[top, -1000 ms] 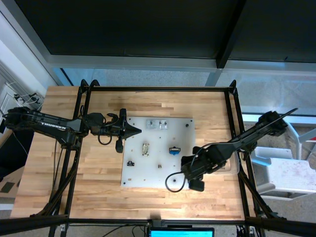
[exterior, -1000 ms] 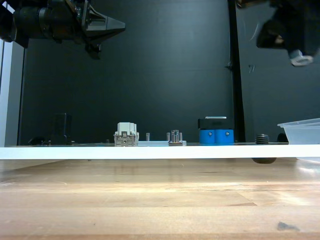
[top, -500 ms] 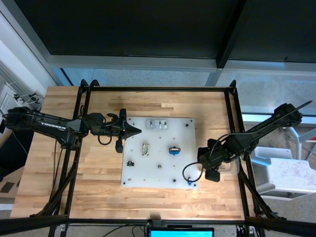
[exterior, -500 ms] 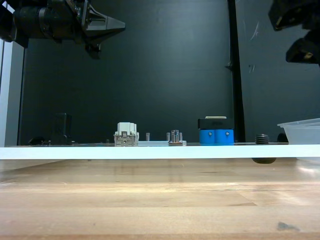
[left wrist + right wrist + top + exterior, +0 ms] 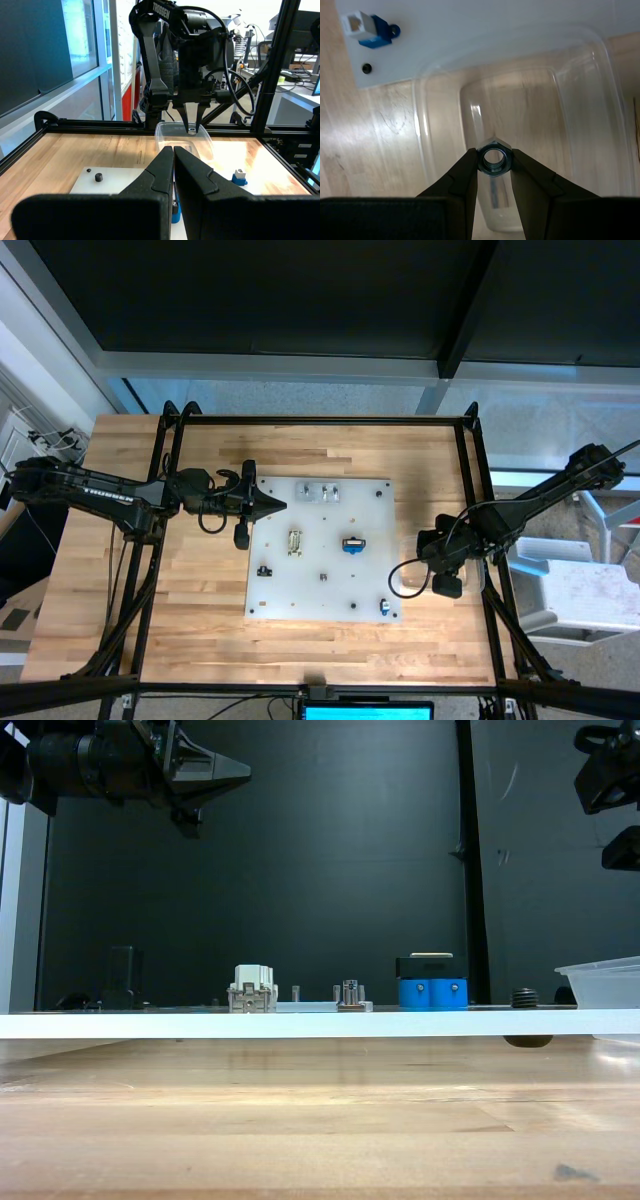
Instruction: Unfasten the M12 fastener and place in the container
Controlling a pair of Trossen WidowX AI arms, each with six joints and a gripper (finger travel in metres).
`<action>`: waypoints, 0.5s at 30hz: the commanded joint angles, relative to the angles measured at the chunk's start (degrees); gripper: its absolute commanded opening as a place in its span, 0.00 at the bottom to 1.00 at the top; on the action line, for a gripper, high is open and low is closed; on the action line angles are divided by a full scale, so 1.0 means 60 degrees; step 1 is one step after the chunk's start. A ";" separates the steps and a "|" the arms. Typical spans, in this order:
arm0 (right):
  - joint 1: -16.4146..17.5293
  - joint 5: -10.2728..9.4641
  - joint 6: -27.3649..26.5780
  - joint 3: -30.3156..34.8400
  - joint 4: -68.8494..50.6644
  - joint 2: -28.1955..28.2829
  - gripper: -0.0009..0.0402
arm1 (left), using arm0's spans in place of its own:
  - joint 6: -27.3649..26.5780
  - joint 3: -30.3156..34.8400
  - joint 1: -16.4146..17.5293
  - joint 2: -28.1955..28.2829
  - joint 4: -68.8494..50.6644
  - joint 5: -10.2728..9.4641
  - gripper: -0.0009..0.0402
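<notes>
Hovering over the container, right hand pinches the nut; left hand parked.

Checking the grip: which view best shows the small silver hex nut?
Right wrist view: the small silver hex nut sits pinched in the right gripper over the clear plastic container. The left wrist view shows a mere speck; high and low views hide it. The left gripper hangs shut by the white board's left edge.

Soft even daylight, faint glare on the container, low view's backdrop perhaps underexposed.
</notes>
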 commanded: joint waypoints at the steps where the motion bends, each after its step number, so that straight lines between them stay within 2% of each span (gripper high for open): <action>1: 0.0004 0.0000 -0.0011 -0.0058 -0.0102 -0.0066 0.05 | 0.0000 0.0004 0.0000 0.0000 0.0000 0.0000 0.02; 6: 0.0007 -0.0022 -0.0106 -0.0058 -0.0120 -0.0033 0.09 | 0.0000 0.0004 0.0000 0.0000 0.0004 0.0000 0.02; 15: 0.0000 -0.0007 -0.0102 -0.0058 -0.0135 -0.0036 0.36 | 0.0000 0.0004 0.0000 0.0000 0.0000 0.0000 0.02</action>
